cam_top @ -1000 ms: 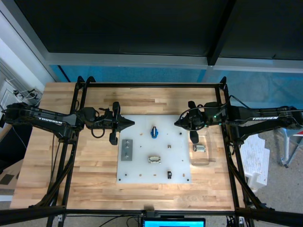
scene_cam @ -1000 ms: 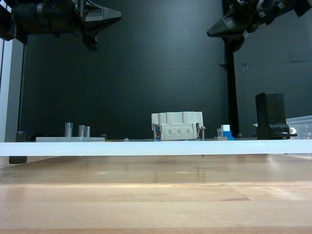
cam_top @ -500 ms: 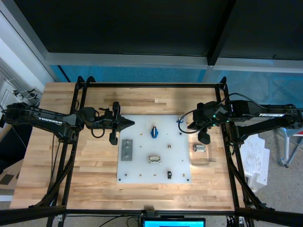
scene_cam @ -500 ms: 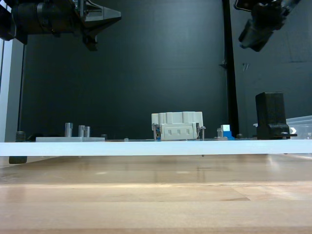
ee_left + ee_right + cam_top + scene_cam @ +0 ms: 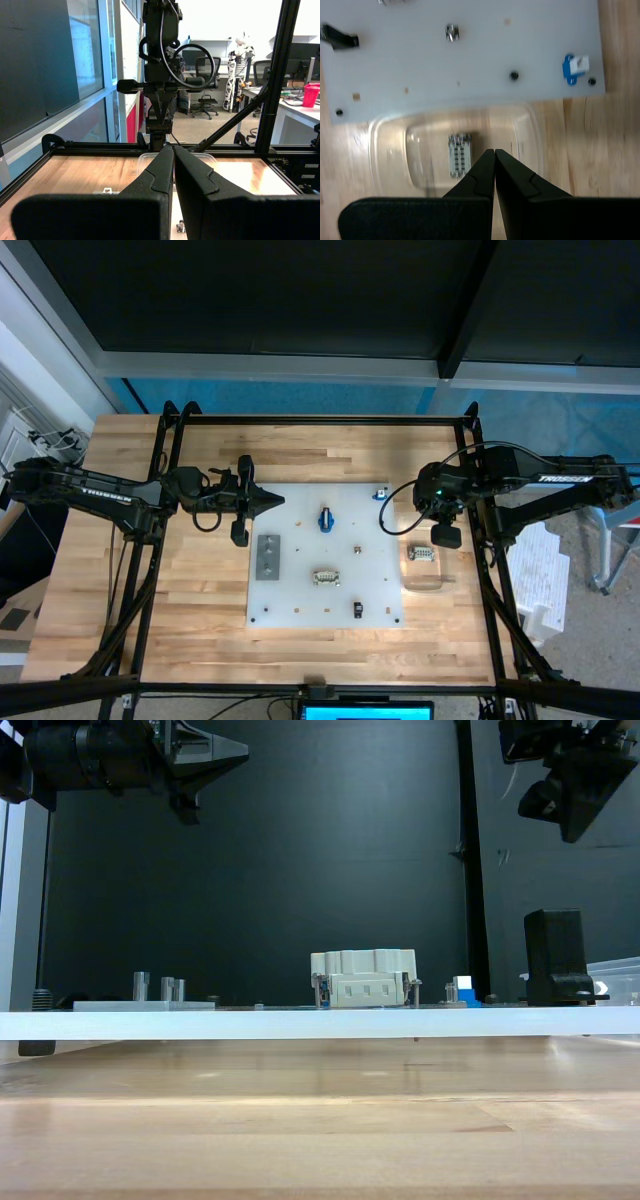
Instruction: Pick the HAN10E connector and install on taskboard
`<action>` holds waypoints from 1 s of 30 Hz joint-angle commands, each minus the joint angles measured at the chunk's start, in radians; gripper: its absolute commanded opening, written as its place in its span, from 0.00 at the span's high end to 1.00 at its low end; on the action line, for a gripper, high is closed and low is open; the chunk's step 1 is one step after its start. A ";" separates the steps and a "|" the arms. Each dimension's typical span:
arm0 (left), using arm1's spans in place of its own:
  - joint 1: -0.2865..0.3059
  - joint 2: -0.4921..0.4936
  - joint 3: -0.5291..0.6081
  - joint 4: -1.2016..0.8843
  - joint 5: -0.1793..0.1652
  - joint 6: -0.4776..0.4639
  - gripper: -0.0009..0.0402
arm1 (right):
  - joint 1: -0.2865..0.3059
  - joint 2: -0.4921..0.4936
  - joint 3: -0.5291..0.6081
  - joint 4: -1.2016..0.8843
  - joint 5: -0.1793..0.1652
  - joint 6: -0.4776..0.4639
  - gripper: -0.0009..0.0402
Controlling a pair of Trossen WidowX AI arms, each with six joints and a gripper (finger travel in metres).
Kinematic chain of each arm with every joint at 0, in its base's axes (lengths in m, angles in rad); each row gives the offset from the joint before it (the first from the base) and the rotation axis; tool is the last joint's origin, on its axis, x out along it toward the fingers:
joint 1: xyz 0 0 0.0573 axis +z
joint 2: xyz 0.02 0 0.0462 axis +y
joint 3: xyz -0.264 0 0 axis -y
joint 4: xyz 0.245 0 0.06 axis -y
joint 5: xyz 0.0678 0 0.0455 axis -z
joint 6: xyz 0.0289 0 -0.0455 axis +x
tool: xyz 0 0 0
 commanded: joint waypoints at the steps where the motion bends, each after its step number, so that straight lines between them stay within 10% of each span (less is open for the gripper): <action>1: 0.000 0.000 0.000 0.000 0.000 0.000 0.98 | 0.004 0.018 0.000 -0.041 0.001 -0.010 0.98; 20: 0.000 0.000 0.000 0.000 0.000 0.000 0.98 | 0.137 0.082 -0.029 -0.075 0.062 0.030 0.97; 30: 0.000 0.000 0.000 0.000 0.000 0.000 0.98 | 0.178 0.098 -0.088 -0.019 0.061 0.089 0.63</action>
